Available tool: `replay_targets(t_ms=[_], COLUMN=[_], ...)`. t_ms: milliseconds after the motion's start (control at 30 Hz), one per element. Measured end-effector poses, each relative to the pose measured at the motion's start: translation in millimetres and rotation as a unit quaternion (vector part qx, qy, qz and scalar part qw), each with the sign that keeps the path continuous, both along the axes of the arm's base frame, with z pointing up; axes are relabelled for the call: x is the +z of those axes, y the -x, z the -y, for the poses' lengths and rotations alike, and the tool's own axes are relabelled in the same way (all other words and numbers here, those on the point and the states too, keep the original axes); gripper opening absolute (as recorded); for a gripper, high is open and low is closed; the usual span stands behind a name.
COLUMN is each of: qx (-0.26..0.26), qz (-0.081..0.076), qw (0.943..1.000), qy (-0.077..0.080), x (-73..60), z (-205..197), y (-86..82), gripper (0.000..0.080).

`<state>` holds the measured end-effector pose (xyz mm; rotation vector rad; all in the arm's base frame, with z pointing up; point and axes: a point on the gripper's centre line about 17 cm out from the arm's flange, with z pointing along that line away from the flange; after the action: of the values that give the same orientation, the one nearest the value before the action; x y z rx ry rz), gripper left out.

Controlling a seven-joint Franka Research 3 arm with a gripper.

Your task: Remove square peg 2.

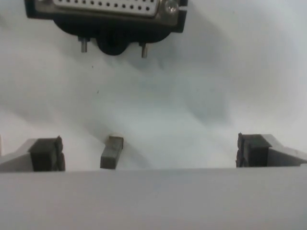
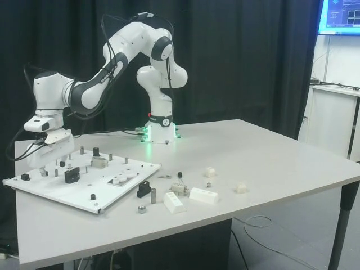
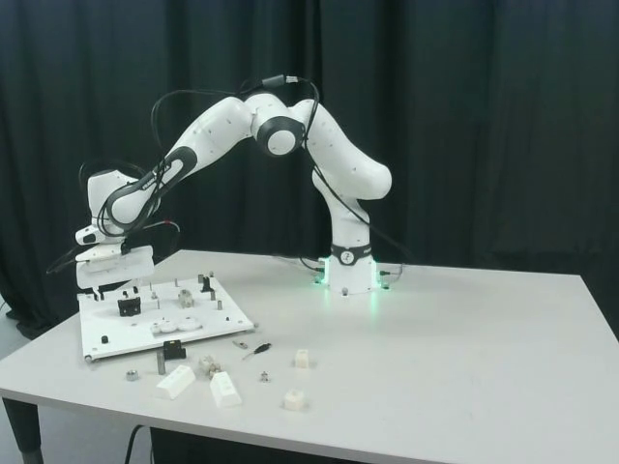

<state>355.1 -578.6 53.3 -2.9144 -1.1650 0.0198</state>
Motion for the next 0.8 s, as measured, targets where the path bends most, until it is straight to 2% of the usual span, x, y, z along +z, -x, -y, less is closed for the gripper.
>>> replay_targets(t_ms=[333, 800], qx=[-0.006, -0.014], qz=[-0.001, 0.011], qw=[1.0000, 0.9997], qy=[-0.006, -0.016], x=[-5.0, -11.0], z=[-0.2, -5.3], y=[11.0, 13.7], gripper=[0.0800, 0.0800])
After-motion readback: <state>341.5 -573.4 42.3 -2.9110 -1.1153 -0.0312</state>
